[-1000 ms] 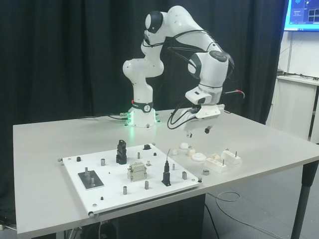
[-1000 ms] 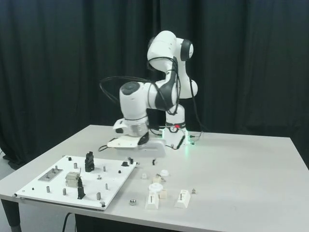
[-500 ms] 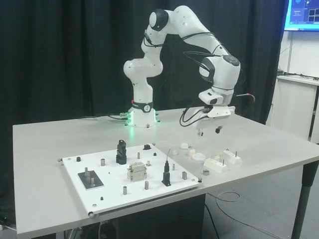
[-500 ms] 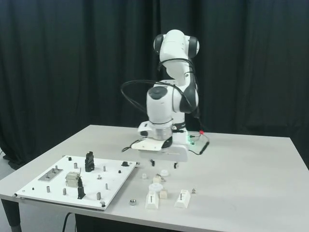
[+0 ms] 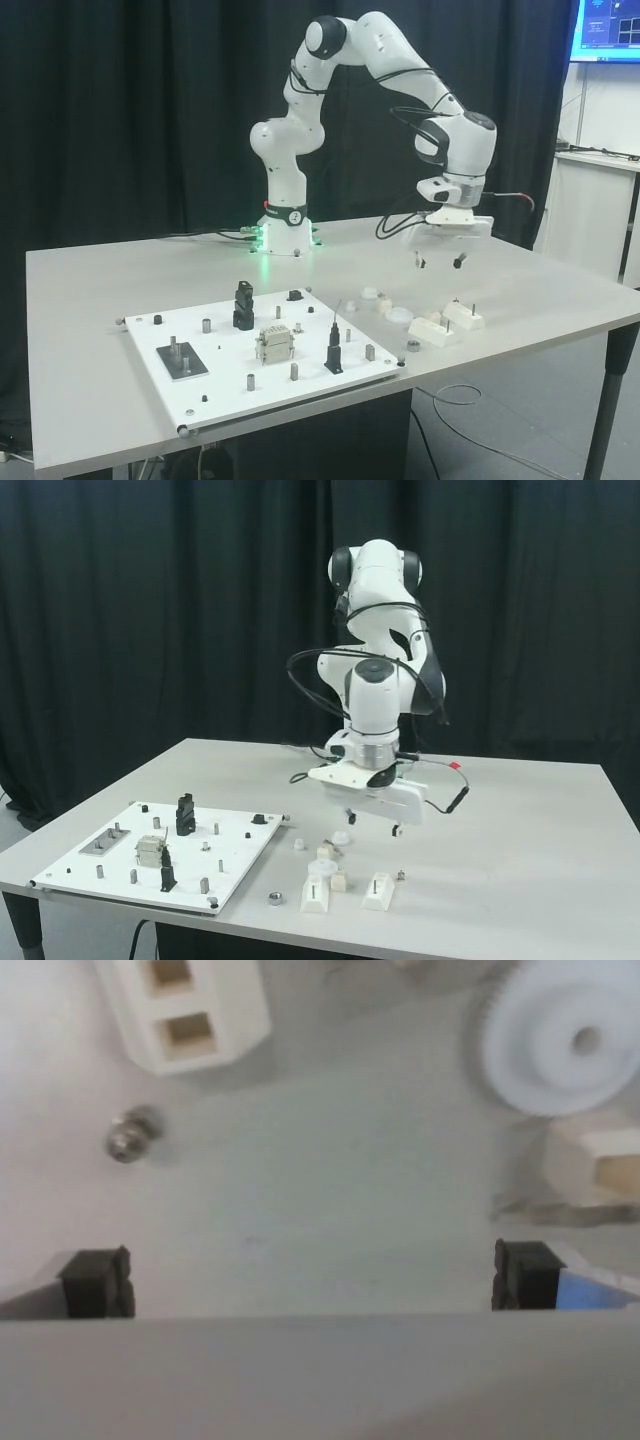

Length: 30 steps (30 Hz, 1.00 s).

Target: Pick BNC.

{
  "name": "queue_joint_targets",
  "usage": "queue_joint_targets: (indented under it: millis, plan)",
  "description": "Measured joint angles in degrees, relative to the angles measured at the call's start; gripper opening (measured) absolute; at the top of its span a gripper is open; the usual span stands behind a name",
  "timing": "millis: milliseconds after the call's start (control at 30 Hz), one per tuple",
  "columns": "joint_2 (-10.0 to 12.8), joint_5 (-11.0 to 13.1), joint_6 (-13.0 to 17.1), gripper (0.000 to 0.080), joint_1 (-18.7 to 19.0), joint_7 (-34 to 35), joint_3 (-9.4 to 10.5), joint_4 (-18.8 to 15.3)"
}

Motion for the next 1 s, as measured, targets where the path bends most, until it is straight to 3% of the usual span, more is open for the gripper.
queue_joint_targets:
  millis: [367,567,1000]
  plan:
    - [-1.05,-0.52,3.47,0.0800,1.78,14.50,0.00,-1.11]
    - [-1.26,-0.49,5.24,0.0800,2.17,18.46,0.00,-2.06]
    - [-1.96,-0.44,16.13,0.0800,3.56,28.51,0.05,-8.34]
